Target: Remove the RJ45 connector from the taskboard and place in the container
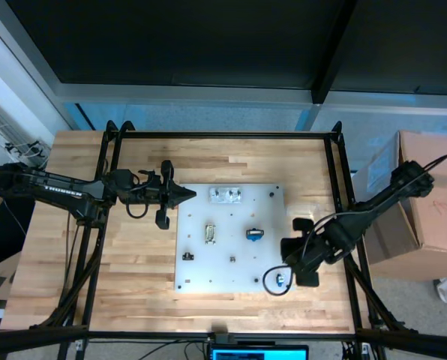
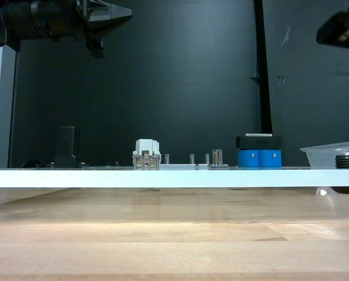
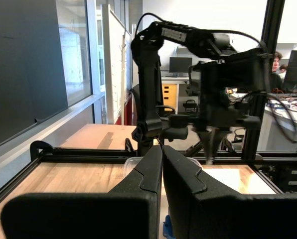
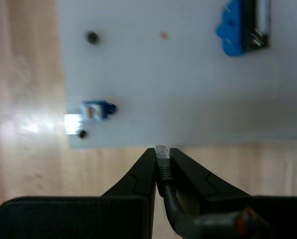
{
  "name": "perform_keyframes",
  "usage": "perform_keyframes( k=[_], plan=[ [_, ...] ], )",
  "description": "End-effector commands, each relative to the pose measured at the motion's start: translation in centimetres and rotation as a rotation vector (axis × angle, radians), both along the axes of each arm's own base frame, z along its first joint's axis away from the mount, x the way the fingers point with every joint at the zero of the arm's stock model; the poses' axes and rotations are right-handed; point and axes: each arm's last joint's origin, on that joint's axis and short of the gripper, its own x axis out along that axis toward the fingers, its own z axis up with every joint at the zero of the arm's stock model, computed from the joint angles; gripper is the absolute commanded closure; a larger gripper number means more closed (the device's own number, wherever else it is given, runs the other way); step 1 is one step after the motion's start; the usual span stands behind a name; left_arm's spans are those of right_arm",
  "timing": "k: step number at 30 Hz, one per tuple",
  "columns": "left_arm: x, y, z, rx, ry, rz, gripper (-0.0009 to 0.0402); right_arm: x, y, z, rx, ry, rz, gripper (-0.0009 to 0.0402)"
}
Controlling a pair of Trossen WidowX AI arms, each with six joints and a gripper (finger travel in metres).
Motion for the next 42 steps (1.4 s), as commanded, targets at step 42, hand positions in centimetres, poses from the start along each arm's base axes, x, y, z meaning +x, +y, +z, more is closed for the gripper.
perform_keyframes(
  k=[42],
  plan=[
    [0.0, 0.0, 0.0, 0.0, 0.0, 0.0, 0.0393, -6.5, -7.4, -7.9, -0.049, 0.078, -0.186, 0.0393]
  ],
)
